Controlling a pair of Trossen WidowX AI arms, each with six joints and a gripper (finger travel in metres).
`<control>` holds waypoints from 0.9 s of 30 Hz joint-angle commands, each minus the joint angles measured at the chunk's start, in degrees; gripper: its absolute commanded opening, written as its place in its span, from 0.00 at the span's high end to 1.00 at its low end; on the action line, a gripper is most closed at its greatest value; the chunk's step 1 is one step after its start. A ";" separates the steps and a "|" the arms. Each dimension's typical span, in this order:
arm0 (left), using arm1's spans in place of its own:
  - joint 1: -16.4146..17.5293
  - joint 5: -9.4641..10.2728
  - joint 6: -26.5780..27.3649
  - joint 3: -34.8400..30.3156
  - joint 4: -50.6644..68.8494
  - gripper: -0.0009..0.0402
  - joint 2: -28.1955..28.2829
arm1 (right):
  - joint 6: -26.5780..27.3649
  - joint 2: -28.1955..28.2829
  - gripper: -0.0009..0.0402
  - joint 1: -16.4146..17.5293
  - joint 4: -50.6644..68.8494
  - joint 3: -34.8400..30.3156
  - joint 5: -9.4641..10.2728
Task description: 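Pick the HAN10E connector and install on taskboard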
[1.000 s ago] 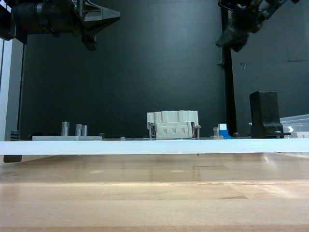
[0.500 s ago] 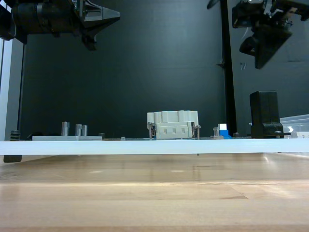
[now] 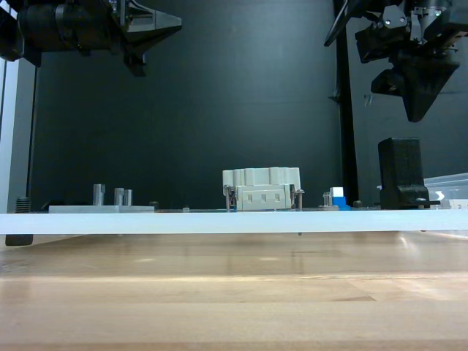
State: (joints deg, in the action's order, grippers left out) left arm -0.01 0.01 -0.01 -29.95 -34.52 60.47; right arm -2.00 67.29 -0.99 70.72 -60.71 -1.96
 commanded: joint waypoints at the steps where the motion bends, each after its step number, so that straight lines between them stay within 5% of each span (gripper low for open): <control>1: 0.00 0.00 0.00 0.00 0.00 0.98 0.02 | -0.26 0.02 0.82 0.02 -0.22 1.14 -0.02; 13: 0.02 0.00 0.00 0.00 0.00 0.98 0.02 | -3.21 0.02 0.37 2.19 -5.73 7.72 0.00; 27: 0.00 0.00 0.00 0.00 0.00 0.98 0.02 | -5.20 0.02 0.34 4.85 -11.54 14.49 -0.37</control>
State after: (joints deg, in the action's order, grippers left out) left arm -0.01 0.01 -0.01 -29.93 -34.50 60.47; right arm -6.50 67.33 3.62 59.57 -46.61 -2.22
